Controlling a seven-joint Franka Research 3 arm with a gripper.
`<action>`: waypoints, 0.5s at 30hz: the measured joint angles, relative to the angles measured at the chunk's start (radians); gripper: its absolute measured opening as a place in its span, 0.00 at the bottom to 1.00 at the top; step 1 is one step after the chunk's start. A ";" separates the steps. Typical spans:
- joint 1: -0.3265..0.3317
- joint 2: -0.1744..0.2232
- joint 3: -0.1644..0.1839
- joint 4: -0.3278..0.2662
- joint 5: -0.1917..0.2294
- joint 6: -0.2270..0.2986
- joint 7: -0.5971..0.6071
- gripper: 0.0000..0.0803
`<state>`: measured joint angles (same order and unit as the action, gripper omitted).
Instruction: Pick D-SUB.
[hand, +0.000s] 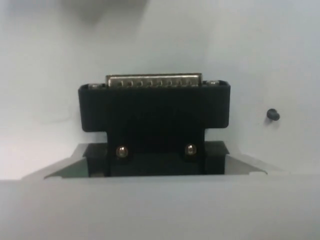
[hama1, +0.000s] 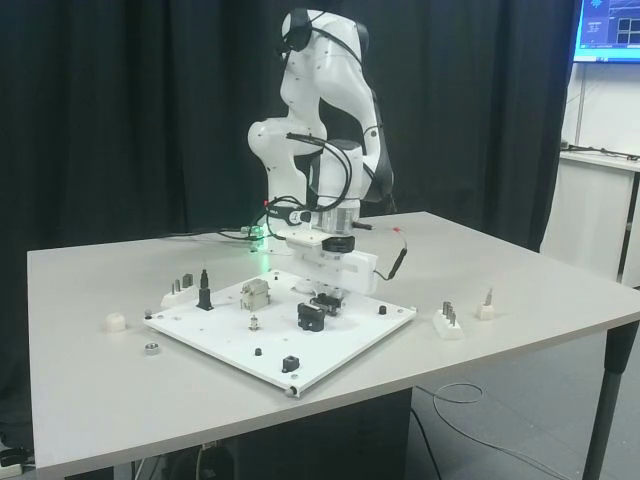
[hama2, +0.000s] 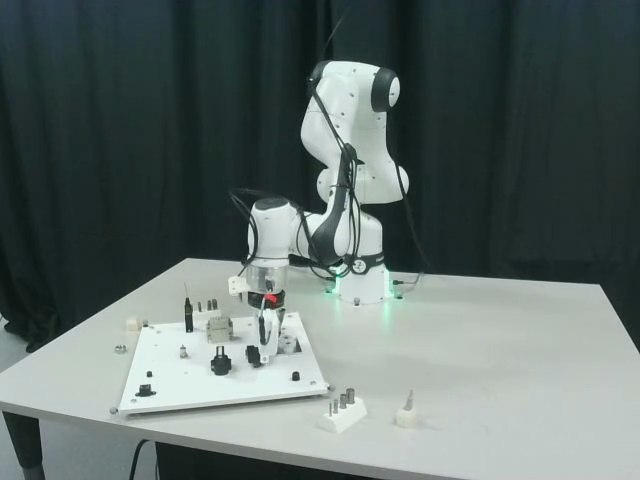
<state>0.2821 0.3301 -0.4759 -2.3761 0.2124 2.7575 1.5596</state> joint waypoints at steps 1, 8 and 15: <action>0.000 -0.006 0.000 0.000 0.000 -0.001 -0.002 0.48; 0.000 -0.041 -0.002 -0.001 -0.001 -0.022 -0.004 0.48; 0.000 -0.062 -0.005 -0.001 -0.003 -0.045 -0.005 0.48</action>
<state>0.2821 0.2678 -0.4812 -2.3766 0.2094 2.7122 1.5543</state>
